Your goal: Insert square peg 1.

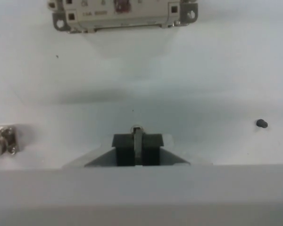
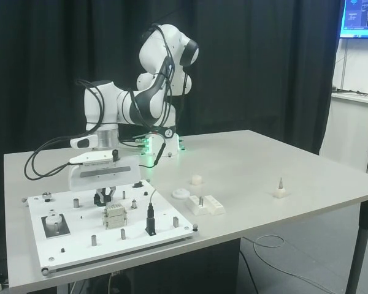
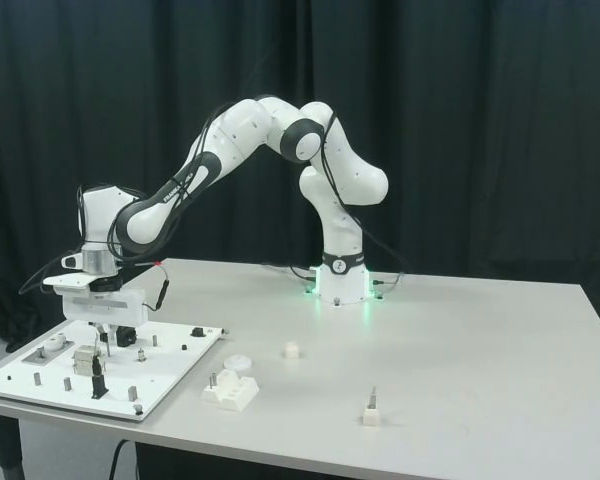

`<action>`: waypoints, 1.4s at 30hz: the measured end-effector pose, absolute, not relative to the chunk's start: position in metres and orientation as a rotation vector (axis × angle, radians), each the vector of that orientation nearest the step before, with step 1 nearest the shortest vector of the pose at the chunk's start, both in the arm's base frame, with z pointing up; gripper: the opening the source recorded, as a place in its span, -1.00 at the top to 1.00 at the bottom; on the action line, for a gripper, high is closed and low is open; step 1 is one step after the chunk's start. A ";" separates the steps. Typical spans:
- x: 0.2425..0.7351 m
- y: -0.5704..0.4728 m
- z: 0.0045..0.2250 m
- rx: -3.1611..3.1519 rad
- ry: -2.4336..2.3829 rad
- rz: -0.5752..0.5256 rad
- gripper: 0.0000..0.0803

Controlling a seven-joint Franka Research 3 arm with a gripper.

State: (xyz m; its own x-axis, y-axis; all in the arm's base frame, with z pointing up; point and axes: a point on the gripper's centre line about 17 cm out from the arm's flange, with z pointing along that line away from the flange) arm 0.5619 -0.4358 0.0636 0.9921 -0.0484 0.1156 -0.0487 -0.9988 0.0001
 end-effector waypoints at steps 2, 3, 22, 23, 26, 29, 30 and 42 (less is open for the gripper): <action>0.562 -0.435 0.063 3.133 -0.075 0.181 0.93; 0.562 -0.435 0.063 3.134 -0.074 0.181 0.93; 0.562 -0.435 0.062 3.133 -0.074 0.179 0.93; 0.562 -0.435 0.062 3.133 -0.074 0.179 0.93; 0.562 -0.435 0.062 3.133 -0.074 0.179 0.93; 0.561 -0.435 0.062 3.135 -0.075 0.176 0.93; 0.561 -0.435 0.062 3.135 -0.075 0.176 0.93; 0.563 -0.439 0.072 3.138 -0.083 0.177 0.25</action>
